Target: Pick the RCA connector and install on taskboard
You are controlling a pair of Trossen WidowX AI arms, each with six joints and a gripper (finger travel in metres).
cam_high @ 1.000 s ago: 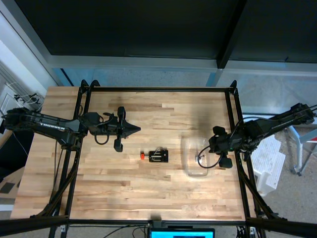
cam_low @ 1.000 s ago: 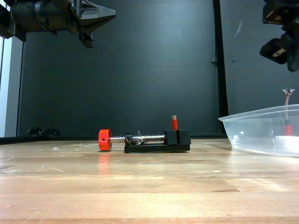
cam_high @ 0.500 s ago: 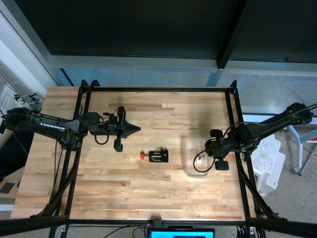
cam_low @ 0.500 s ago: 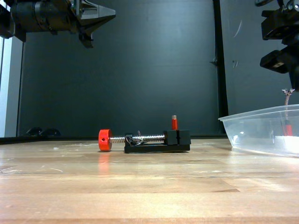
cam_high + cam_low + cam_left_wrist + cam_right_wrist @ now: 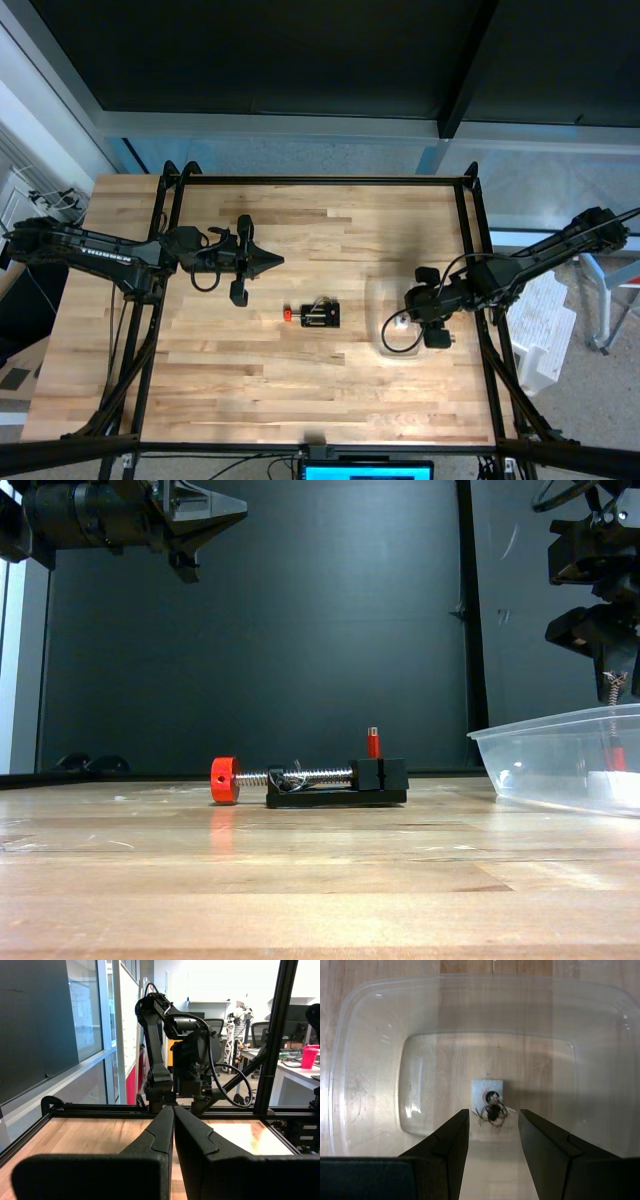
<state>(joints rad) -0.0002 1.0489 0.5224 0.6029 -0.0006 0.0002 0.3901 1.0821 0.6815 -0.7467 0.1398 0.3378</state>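
Note:
The RCA connector (image 5: pixel 493 1110), a tiny dark plug with thin wires, rests against a small white cube (image 5: pixel 487 1088) on the floor of a clear tray (image 5: pixel 485 981). My right gripper (image 5: pixel 493 1113) hangs open straight above it, one finger on each side, and it holds nothing. From above, the right gripper (image 5: pixel 412 312) is over the tray (image 5: pixel 372 300). The taskboard (image 5: pixel 320 315), a black block with a red-orange knob (image 5: pixel 224 779), lies mid-table. My left gripper (image 5: pixel 272 261) is shut and empty, raised well left of and behind the taskboard.
A black frame (image 5: pixel 320 181) runs around the table's edges. In the low view a twisted wire (image 5: pixel 613 688) sticks up out of the tray (image 5: pixel 540 765). Bare wooden table (image 5: pixel 250 370) lies between the taskboard and the near edge.
My right arm has swung left and toward the near edge, bringing its gripper down over the tray. The left arm and the taskboard have not moved.

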